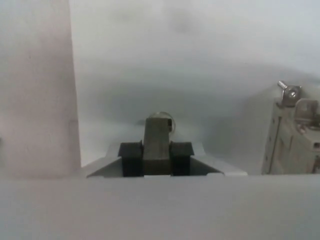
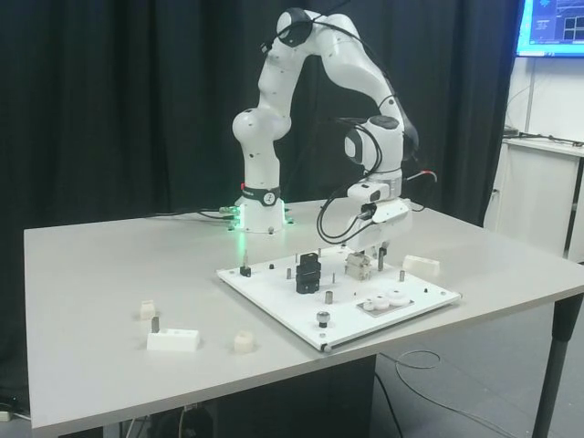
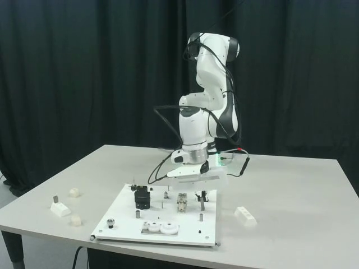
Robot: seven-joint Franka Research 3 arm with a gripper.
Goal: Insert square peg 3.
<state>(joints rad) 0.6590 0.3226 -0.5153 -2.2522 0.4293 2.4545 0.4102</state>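
One peg [image 1: 157, 142] between the jaws.

A: What crowds the end effector [image 3: 201, 196]?
B: A grey fixture [image 3: 182, 203] just beside it, the black block [image 3: 141, 198] farther along the white board [image 3: 210, 230].
A: Open room?
B: Bare worktop [image 3: 297, 196] beyond the small white block [image 3: 245, 216]

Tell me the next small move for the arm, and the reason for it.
Probably a slow, straight descent: the gripper is shut on the square peg, held upright just above the white board, beside the small fixture. I cannot see the hole, so alignment remains unconfirmed.
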